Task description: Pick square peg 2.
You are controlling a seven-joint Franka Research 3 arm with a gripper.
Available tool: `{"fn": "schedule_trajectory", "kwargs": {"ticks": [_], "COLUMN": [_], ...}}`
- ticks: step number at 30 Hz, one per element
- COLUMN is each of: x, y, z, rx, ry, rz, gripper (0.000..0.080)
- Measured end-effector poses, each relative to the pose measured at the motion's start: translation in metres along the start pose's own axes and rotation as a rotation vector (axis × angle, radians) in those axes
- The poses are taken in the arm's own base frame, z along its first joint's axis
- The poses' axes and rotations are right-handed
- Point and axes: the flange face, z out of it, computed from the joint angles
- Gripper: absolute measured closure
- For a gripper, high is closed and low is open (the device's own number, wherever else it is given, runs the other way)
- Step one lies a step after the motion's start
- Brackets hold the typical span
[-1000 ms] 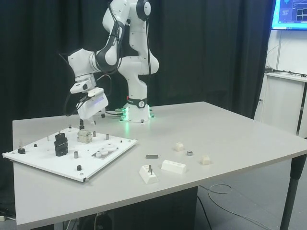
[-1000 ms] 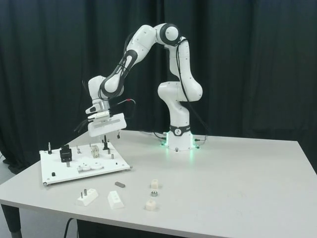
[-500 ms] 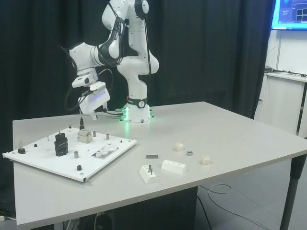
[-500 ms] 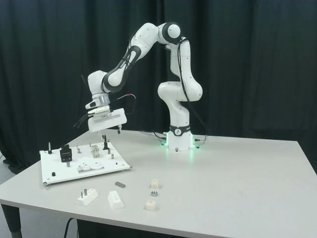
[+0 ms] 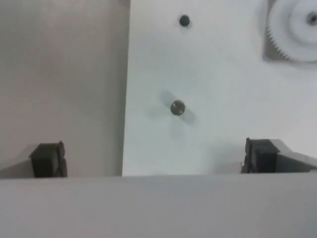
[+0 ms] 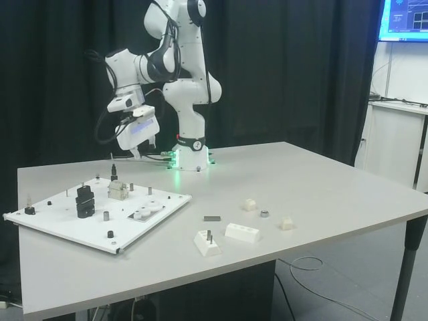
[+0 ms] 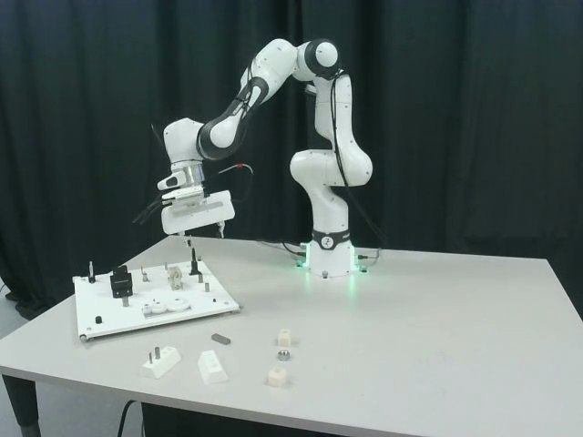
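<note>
Your fingers stand wide apart with nothing between them; in the wrist view only their two black tips show, and a grey band across that picture hides whatever lies right under the wrist. Between the tips you see a bare stretch of the white board and its straight edge against the grey counter. A small round pin shows end-on, so its height cannot be read, and a toothed white gear is cut off at the picture's corner. In the room views the arm holds the fingers in the air above the board's back edge, clear of everything on it. The board lies at the counter's corner away from the arm's base. Several small pegs stand on it, too small to tell square from round, so you cannot say for sure which is square peg 2. The nearest one below the fingers is a dark peg standing upright by the board's back edge, just beside a pale block. A black block stands further along the board. Loose white blocks lie on the counter near its front edge, well apart from the board.
</note>
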Motion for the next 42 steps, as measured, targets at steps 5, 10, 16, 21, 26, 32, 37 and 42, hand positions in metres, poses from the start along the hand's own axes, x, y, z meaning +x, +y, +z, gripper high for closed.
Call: {"fn": "schedule_trajectory", "kwargs": {"ticks": [5,10,16,21,26,32,37,42], "x": [0.014,0.030,0.051,0.067,0.081,0.095,0.110,0.128], "y": [-0.011,-0.022,-0.033,-0.042,-0.049,-0.051,-0.050,-0.050], "z": [-0.011,-0.022,-0.035,-0.043,-0.050,-0.052,-0.051,-0.047], "rx": [-0.031,-0.075,-0.146,-0.198,-0.239,-0.274,-0.306,-0.328], "ry": [0.000,-0.001,0.014,0.037,0.062,0.090,0.113,0.140], "rz": [0.009,0.027,0.078,0.103,0.125,0.165,0.208,0.273], "gripper": [0.0003,0.0003,0.0003,0.0003,0.0003,0.0003,0.0003,0.0003]}}
